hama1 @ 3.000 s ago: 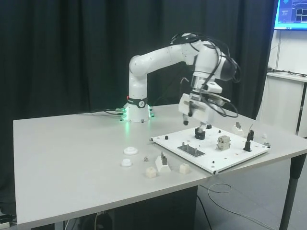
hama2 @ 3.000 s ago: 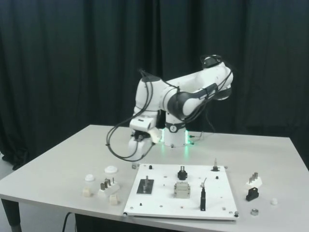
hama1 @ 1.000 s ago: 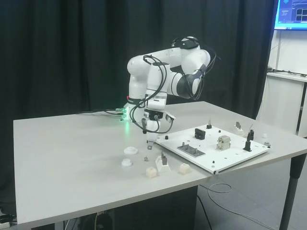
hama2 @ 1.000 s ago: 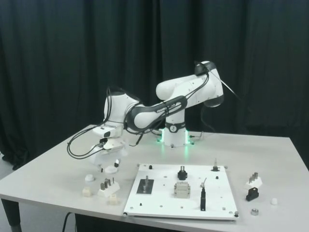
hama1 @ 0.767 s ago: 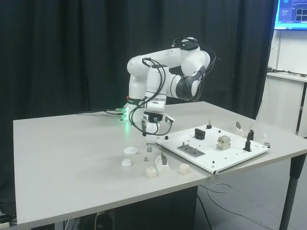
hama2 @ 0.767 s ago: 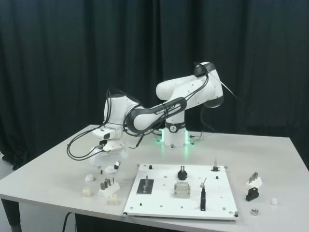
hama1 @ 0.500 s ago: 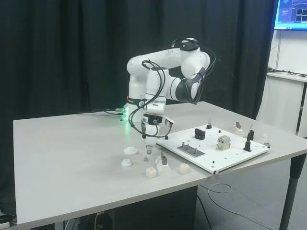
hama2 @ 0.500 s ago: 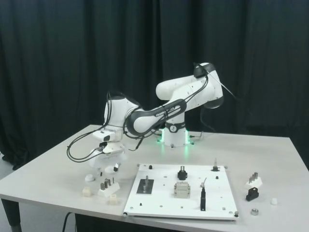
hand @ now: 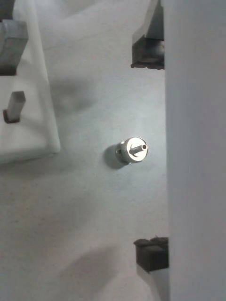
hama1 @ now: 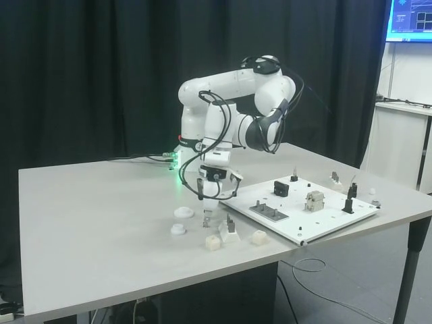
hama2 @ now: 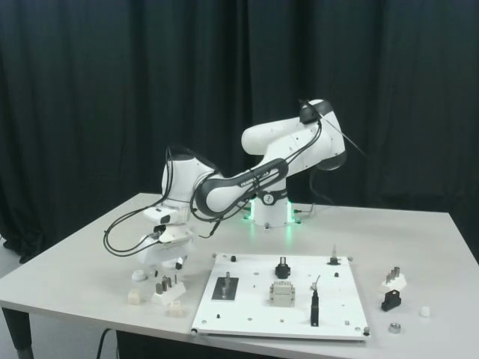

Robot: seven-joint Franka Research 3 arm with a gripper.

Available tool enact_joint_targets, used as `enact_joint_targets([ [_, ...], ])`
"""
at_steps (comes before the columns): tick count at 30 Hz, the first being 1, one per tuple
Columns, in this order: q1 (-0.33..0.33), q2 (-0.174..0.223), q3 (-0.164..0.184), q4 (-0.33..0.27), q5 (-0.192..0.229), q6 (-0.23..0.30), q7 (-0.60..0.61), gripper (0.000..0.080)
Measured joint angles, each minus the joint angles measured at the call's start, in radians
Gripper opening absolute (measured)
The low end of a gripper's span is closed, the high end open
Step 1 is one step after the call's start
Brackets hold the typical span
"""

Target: Pick BNC.

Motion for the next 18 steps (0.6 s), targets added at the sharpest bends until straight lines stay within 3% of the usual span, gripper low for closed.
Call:
enact_joint_targets([
  [18,-0.011,-0.01,0.041,0.0,0.025,0.053,0.0,0.08],
])
